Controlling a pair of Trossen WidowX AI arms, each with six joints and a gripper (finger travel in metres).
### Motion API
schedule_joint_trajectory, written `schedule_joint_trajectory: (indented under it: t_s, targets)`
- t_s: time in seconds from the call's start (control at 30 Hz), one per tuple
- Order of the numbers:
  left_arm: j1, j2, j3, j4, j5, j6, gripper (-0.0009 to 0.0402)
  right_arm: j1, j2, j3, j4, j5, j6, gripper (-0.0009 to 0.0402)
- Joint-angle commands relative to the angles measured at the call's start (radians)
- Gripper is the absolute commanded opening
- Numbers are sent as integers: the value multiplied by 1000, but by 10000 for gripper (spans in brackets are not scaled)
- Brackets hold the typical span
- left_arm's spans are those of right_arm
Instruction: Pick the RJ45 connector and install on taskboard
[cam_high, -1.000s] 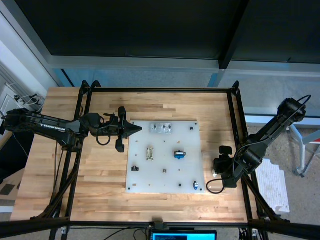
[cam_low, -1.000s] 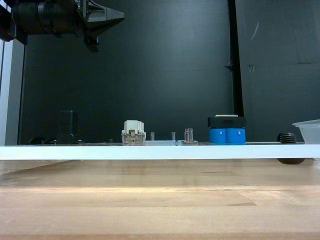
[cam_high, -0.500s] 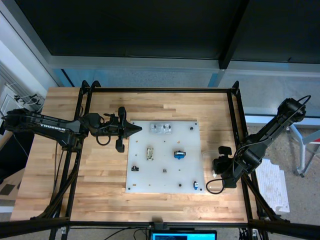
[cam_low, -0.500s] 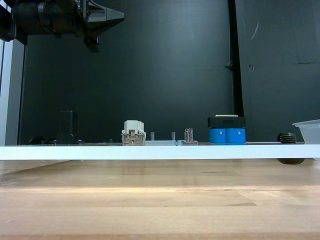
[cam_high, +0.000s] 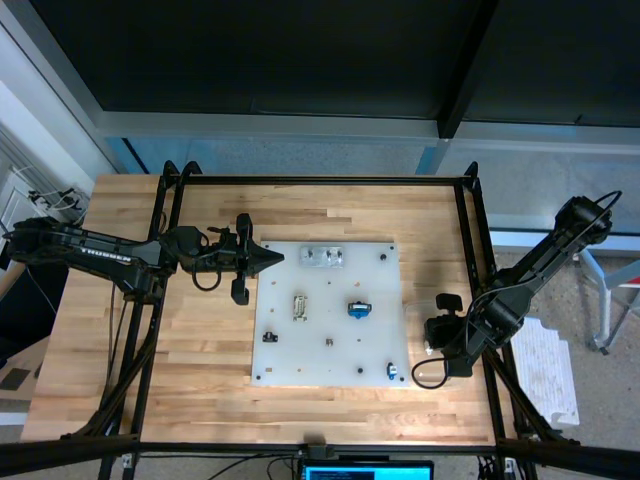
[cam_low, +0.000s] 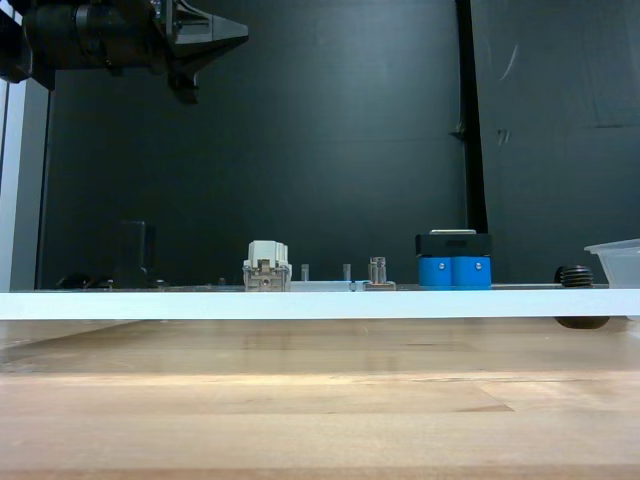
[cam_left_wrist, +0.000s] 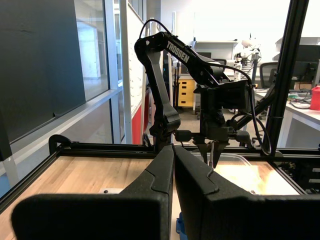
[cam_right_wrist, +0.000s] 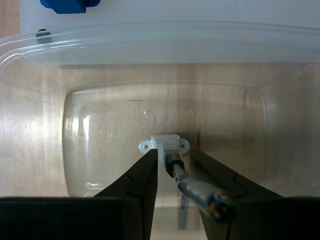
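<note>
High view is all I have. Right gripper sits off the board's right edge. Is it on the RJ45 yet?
Observer: Not yet. In the right wrist view the RJ45 lies in a clear tray, and the right gripper is open, straddling it.
Operator: Cable on it?
Observer: A short grey stub, with wire ends showing.
Operator: Left gripper?
Observer: The left gripper is shut and empty. The low view shows it high above the taskboard.

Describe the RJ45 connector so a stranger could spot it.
Find the clear tray right of the taskboard, beneath the right hand; the left hand hangs shut over the board's far-left corner. Inside lies the RJ45 connector: a pale plug on grey cable, unlike the blue fitting nearby.
</note>
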Motion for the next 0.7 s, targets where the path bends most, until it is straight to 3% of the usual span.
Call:
schedule_joint_trajectory:
  t_s: [0.03,0.43,0.7]
  targets:
    - [0,0,0,0,0,0,0,0,0,0,0,0,0,66]
    - [0,0,0,0,0,0,0,0,0,0,4,0,0,23]
    - [0,0,0,0,0,0,0,0,-1,0,8,-1,0,18]
